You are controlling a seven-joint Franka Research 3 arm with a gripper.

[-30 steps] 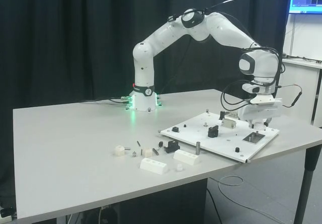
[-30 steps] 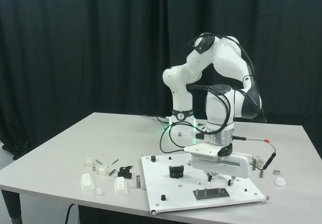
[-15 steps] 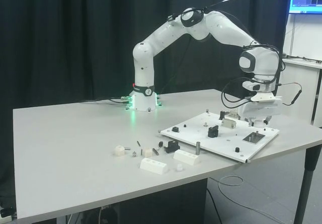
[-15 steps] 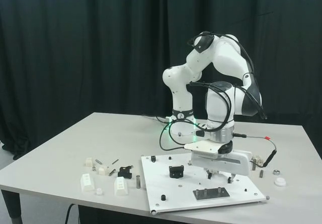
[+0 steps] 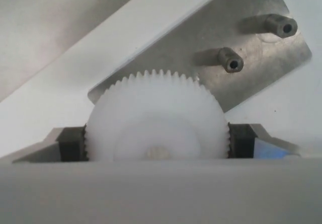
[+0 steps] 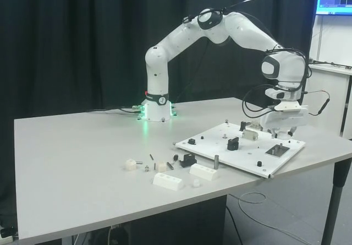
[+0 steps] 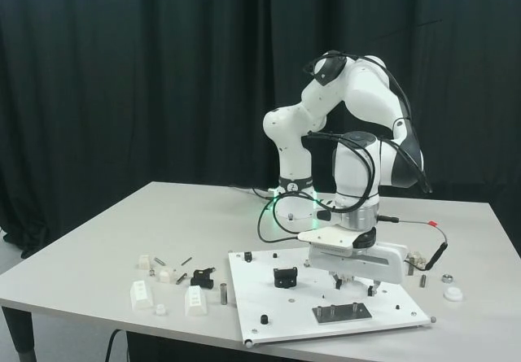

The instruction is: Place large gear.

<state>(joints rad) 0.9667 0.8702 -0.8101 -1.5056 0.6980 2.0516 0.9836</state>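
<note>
The fingers pinch the large gear by its toothed rim, one black pad pressed to each side.

Held clear above the white board, the gear hangs over a grey metal plate carrying two upright pegs; beyond the fingers the white arm arches back to its base on the grey desk; small white blocks lie well apart from them, off the board.
</note>
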